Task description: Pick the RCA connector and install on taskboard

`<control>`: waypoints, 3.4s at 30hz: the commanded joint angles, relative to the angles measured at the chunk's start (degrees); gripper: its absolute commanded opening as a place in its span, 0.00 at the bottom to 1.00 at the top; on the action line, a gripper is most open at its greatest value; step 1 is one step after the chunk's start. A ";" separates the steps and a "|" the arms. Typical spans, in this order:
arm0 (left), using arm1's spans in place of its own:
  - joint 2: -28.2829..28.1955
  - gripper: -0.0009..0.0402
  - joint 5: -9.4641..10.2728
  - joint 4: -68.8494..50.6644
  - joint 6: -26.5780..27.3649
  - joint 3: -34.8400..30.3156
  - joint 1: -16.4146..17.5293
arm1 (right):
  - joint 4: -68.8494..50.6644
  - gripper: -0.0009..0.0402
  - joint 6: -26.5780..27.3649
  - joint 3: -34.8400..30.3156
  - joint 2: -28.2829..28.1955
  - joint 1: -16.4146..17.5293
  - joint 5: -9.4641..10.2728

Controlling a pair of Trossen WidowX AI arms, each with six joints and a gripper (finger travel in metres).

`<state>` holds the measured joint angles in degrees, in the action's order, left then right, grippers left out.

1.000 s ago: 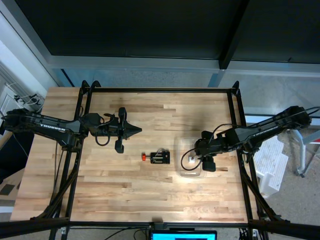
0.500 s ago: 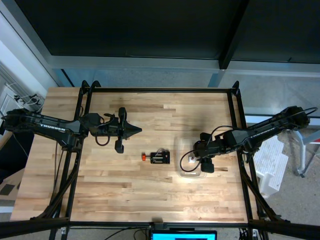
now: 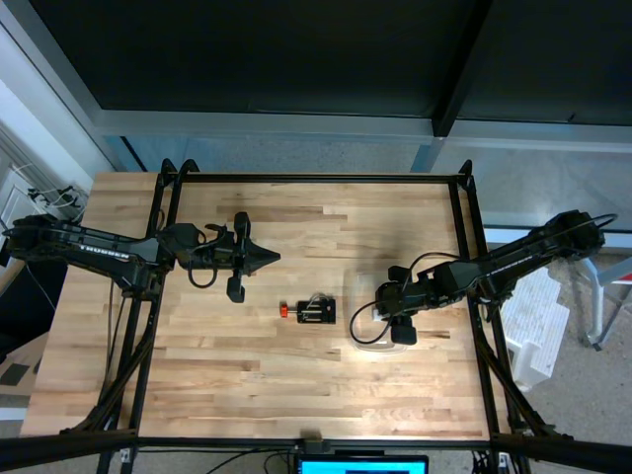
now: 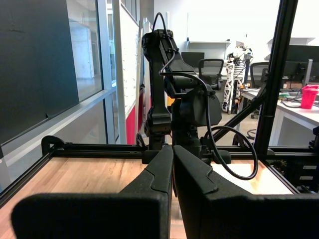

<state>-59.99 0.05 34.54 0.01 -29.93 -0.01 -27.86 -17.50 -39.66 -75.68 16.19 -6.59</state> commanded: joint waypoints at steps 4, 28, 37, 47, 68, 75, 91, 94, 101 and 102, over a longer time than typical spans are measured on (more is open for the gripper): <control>-0.02 0.02 -0.02 0.00 0.00 -0.02 0.02 | 2.51 0.46 -0.24 1.84 0.02 0.09 -0.09; -0.02 0.02 -0.02 0.00 -0.02 -0.02 0.02 | 6.08 0.43 0.00 2.78 -2.12 0.57 -1.38; -0.02 0.02 -0.02 0.00 -0.02 -0.02 0.00 | 6.10 0.30 0.66 2.82 -2.12 0.74 -1.38; -0.02 0.02 -0.02 -0.02 0.00 -0.02 0.00 | 6.93 0.20 0.90 2.89 -2.69 0.74 -1.40; -0.02 0.02 -0.02 0.00 -0.02 -0.02 0.00 | 7.17 0.03 0.87 2.89 -2.69 0.68 -1.42; -0.02 0.02 -0.02 0.00 0.00 -0.02 0.00 | 7.06 0.03 0.96 2.56 -2.47 0.68 -1.40; -0.02 0.02 -0.02 -0.02 -0.02 -0.02 0.00 | -0.90 0.03 1.49 -1.99 0.68 0.57 -1.42; -0.02 0.02 -0.02 0.00 -0.02 -0.02 0.00 | -4.15 0.03 1.49 -4.00 1.49 0.57 -1.42; -0.02 0.02 -0.02 0.00 -0.02 -0.02 0.00 | -11.61 0.03 1.44 -8.22 2.86 0.57 -1.42; -0.02 0.02 -0.02 0.00 -0.02 -0.02 0.00 | -12.24 0.03 1.44 -8.57 2.86 0.57 -1.42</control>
<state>-60.01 0.03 34.52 0.01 -29.93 -0.01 -39.33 -15.99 -47.79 -72.84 16.73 -8.01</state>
